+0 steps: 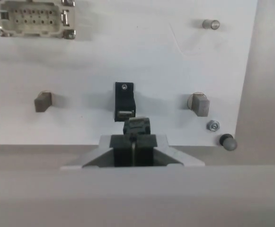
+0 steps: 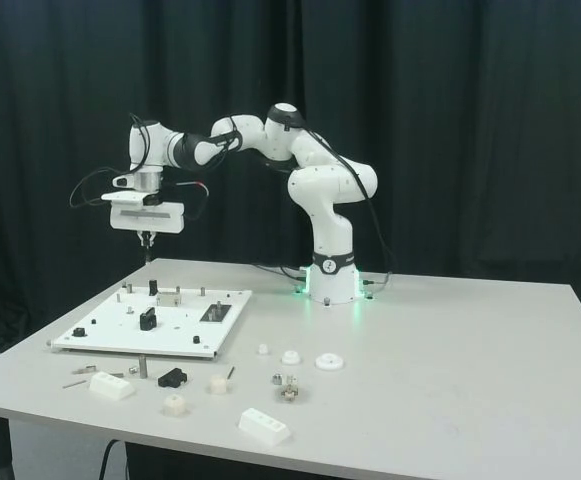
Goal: Place USB.
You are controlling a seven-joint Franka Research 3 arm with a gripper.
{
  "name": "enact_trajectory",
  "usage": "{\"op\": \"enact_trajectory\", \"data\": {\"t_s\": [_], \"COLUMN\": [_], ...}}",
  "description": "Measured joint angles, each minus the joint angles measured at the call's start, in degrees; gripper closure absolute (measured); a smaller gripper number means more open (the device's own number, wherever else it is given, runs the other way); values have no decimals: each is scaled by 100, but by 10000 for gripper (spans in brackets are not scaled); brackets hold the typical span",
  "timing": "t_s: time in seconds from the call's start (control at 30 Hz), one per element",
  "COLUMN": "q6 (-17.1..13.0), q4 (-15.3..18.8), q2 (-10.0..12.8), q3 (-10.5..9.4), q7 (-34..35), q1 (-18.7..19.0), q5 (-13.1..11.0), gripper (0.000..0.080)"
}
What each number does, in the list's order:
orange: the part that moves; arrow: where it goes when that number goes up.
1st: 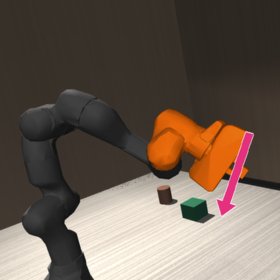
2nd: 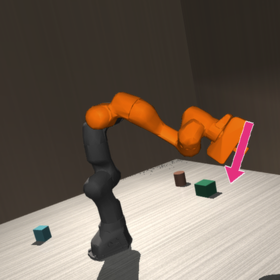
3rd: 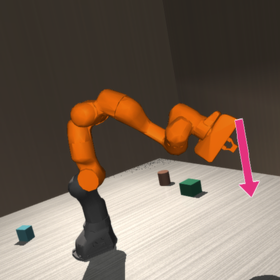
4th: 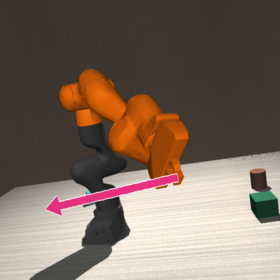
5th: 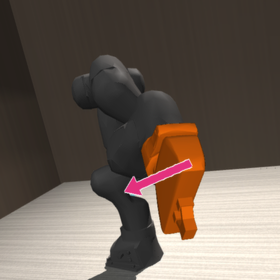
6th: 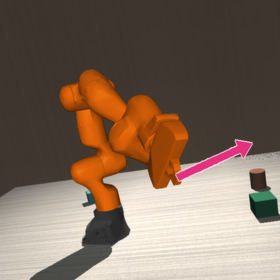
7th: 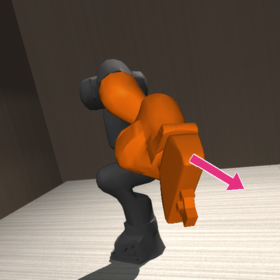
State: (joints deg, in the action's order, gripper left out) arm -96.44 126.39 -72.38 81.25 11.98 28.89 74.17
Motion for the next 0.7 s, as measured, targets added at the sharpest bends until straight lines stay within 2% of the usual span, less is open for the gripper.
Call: {"op": "enact_trajectory", "data": {"t_s": [0.2, 0.7], "q6": [45, 45], "q4": [0, 0], "q2": [25, 38], "q3": [-73, -78], "q7": [18, 48], "q1": [0, 13], "q5": [-46, -51], "gripper": [790, 791]}}
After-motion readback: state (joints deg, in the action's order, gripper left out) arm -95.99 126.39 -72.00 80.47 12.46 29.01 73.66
